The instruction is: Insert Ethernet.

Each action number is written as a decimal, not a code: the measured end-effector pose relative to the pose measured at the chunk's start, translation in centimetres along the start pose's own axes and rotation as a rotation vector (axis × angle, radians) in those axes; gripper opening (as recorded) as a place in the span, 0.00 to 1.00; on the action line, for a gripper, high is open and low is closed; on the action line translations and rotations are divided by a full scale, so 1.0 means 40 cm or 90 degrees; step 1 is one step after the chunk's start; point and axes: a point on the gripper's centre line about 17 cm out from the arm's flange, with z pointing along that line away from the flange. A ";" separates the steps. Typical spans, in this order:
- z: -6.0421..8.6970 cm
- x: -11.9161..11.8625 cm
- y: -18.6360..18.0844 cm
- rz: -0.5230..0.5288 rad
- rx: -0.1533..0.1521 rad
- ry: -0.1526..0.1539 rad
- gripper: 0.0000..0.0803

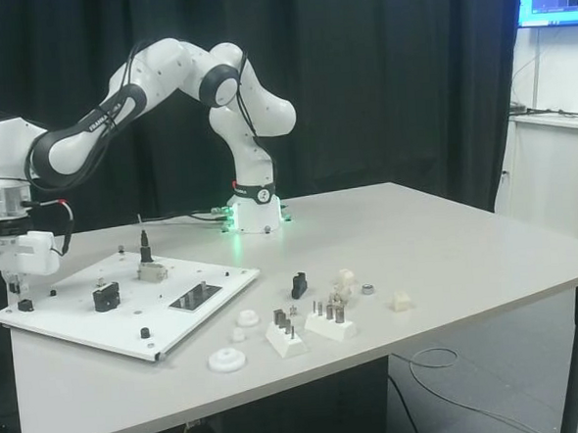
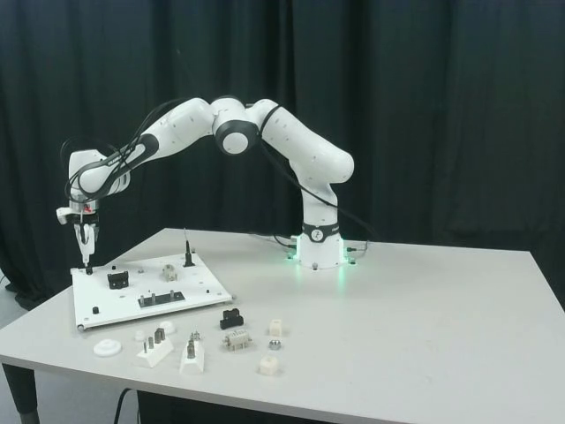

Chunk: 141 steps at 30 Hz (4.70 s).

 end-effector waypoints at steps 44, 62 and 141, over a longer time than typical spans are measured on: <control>0.004 -0.028 -0.006 0.009 0.013 -0.025 0.13; 0.006 -0.020 -0.011 0.015 0.013 -0.019 0.13; 0.027 -0.025 -0.010 0.016 0.009 -0.024 0.13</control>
